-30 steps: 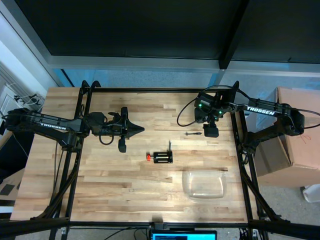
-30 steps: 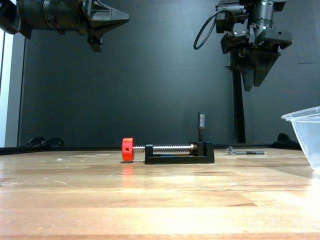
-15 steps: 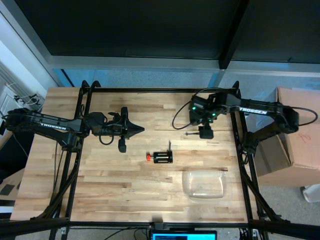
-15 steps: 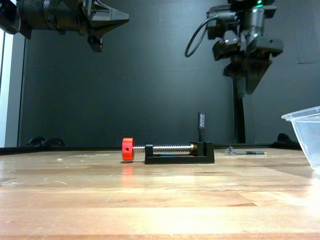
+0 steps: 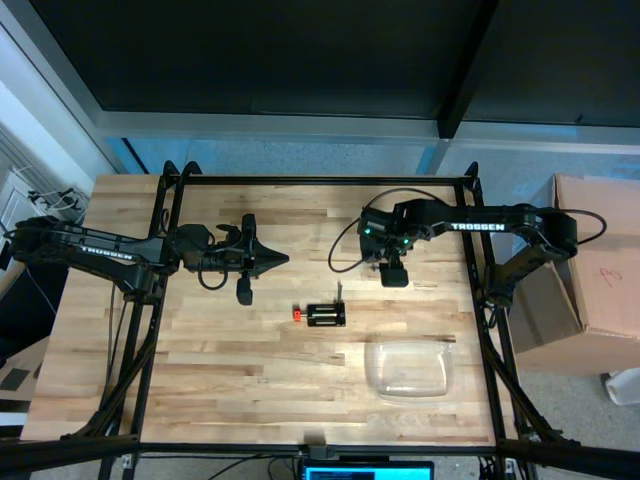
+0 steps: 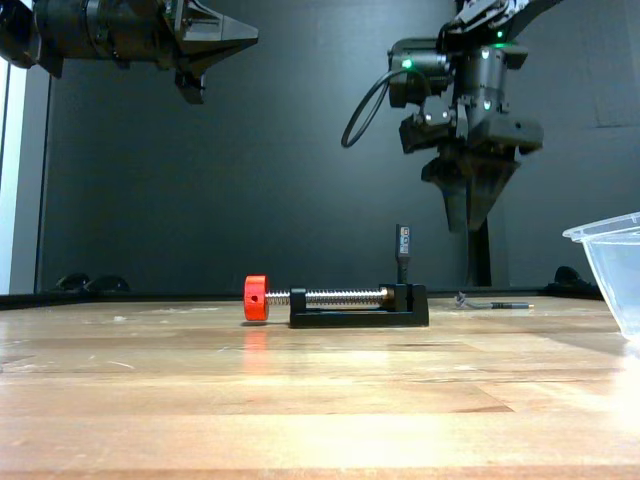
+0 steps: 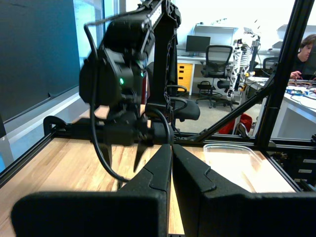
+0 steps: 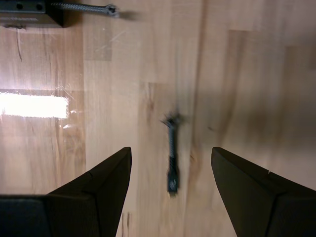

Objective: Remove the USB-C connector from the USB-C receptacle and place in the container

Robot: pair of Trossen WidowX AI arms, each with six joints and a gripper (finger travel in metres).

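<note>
At bench centre: small black clamp [image 6: 358, 306] with a silver screw and a round red knob [image 6: 256, 298], flat on the pale wooden bench [image 5: 200, 350], knob toward the left arm.
USB-C connector: thin dark USB-C connector [image 6: 403, 243], upright, rising out of the clamp's end opposite the knob; seated there, touched by neither claw; depth in the seat impossible to tell.
Left claw: black left claw [image 6: 250, 38], high over the bench's left half, pointing level toward the right arm; clenched, fingers [image 7: 158, 168] pressed flat together along their length, holding nothing.
Right claw: black right claw [image 6: 464, 222], pointing straight down, hanging above the bench behind the clamp and a little to its right, apart from the connector; released and spread wide, fingers well apart, grasping nothing, touching nothing.
Between the right claw's fingers, in the right wrist view: slim dark loose tool [image 8: 171, 158], flat on the wood, apart from the clamp.
Container: clear plastic container [image 5: 407, 368] with rounded corners, on the bench toward its near edge, right of the clamp and apart from it.
</note>
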